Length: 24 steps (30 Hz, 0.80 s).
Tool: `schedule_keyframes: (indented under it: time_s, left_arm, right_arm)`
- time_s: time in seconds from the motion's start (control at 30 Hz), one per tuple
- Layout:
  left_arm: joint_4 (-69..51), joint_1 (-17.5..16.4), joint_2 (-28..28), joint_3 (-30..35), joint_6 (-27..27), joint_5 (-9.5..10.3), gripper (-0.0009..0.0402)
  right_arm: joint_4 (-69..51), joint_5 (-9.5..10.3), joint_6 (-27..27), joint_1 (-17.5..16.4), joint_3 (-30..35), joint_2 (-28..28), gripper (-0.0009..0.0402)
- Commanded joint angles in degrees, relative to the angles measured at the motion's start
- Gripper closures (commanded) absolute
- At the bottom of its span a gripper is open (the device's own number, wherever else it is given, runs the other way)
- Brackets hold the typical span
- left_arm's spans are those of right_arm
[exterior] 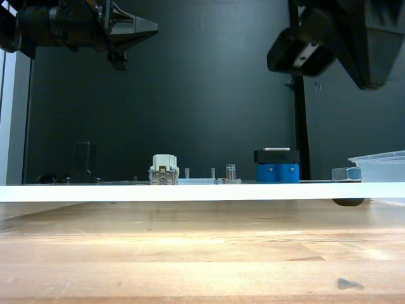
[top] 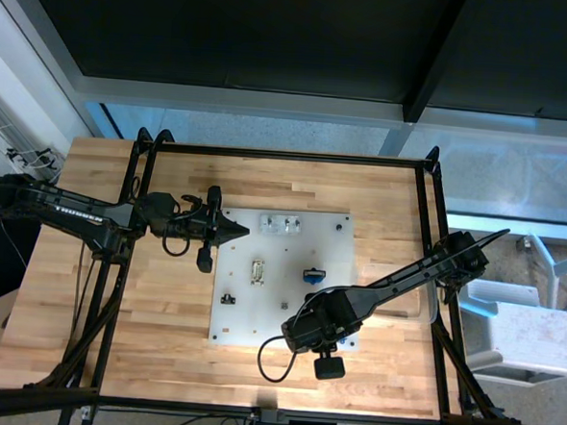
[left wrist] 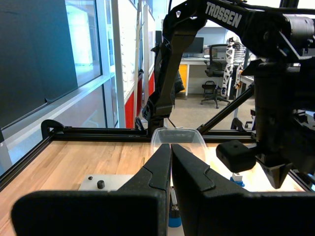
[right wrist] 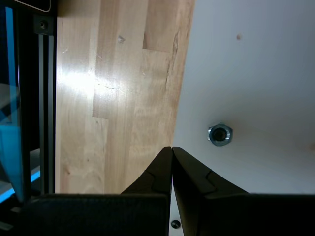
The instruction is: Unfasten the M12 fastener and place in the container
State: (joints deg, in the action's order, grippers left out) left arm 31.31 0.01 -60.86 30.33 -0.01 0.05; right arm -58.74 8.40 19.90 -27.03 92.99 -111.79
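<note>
Saw the M12 nut (right wrist: 219,134) as a small silver hexagon with a dark round bore, bright along its flats. Found it flat on the white board (right wrist: 256,64), close to that board's near right edge, standing before the container (exterior: 378,158) in the low view and not inside it. Could not tell whether it sat on its stud. Found the right gripper (right wrist: 172,150) poised above the board's edge and aimed straight down, fingers pressed together on nothing, the nut just beside the tips and clear of them. Found the left gripper (top: 244,231) held level above the board's far left side, pointing rightward across it, fingers likewise pressed together and empty. Saw the nut's bore standing straight up from the board, the body squat along that bore and equally broad every way across.
</note>
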Motion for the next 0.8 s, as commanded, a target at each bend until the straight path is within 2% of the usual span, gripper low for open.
schedule_keyframes:
  time_s: [0.03, 0.17, 0.5, 0.77, 0.8]
  left_arm:
    - [0.02, -0.02, 0.00, 0.00, 0.00, -0.02, 0.0393]
    - [0.02, 0.00, 0.00, 0.00, 0.00, -0.02, 0.0393]
    - [0.02, 0.00, 0.00, 0.00, 0.00, -0.02, 0.0393]
    - [0.02, -0.02, 0.00, 0.00, 0.00, -0.02, 0.0393]
    - [0.02, 0.00, 0.00, 0.00, 0.00, -0.02, 0.0393]
  right_arm:
    - [3.04, 0.72, 2.05, 0.28, -2.45, -0.17, 0.0394]
    - [6.95, 0.94, 3.76, 0.39, -5.66, -0.17, 0.0393]
    - [11.76, 1.25, 3.91, 0.39, -10.91, -0.17, 0.0393]
    - [12.02, -0.09, 3.89, 0.55, -11.23, -0.17, 0.0393]
    - [11.96, -0.98, 3.96, 0.57, -11.26, -0.20, 0.0393]
